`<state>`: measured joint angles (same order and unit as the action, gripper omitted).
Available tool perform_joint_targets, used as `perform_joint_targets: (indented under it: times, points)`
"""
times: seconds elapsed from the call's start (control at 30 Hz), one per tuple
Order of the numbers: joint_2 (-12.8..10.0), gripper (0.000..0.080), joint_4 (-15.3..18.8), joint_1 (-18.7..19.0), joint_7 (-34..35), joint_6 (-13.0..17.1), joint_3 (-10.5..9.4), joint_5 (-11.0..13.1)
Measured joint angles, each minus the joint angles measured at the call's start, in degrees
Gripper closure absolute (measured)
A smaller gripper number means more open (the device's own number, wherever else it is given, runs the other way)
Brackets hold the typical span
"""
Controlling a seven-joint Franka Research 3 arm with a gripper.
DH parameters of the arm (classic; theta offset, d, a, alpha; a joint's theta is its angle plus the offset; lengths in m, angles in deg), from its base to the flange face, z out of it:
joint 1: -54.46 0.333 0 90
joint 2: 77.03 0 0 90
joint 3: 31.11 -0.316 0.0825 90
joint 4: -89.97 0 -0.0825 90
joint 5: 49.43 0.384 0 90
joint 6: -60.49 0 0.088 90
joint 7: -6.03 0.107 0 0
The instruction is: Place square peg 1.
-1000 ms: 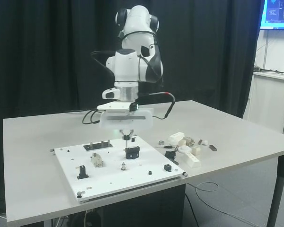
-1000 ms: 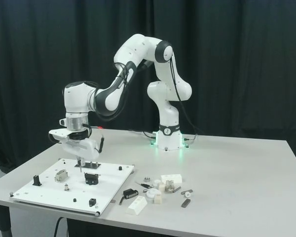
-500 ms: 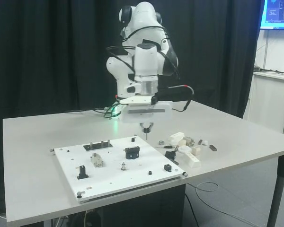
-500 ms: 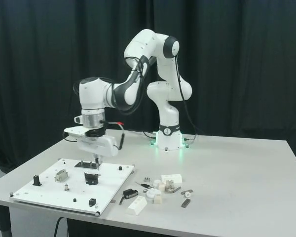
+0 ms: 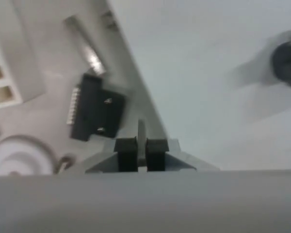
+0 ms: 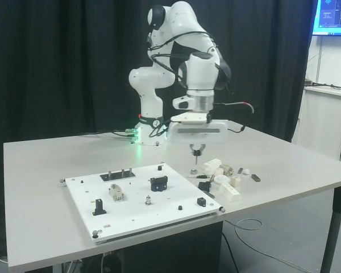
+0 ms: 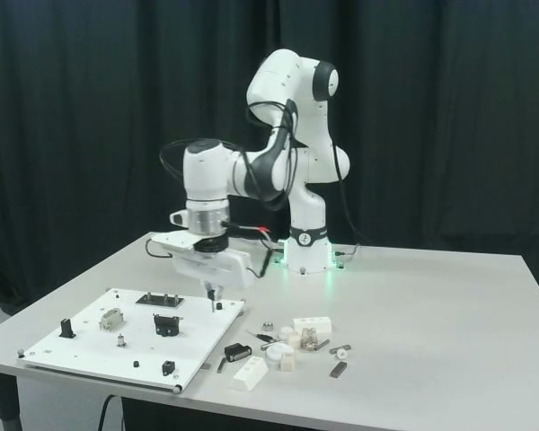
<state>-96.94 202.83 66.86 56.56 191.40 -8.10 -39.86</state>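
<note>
Wrist view shows my claw (image 5: 141, 154) pressed together on nothing I can make out, hovering by the board (image 6: 137, 199) edge near the loose parts (image 6: 223, 177); I can't pick out the peg, so placing seems undone.

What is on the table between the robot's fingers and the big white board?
Nothing much: in the first room view the gripper hangs just past the white board edge, with only bare grey table beneath.

Both room views are evenly lit from above, with soft shadows on the worktop (image 6: 57, 165). A green glow marks the arm's base (image 7: 307, 260). The wrist view is blurred throughout.
</note>
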Motion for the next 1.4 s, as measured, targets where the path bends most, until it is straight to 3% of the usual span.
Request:
perform_joint_targets:
  times: [0.77,1.4]
  points:
    - [-0.10,0.0767,5.31,11.78,5.20,9.24,-1.33,-0.30]
    - [-1.04,0.0767,8.22,19.01,12.54,13.79,-2.82,-1.47]
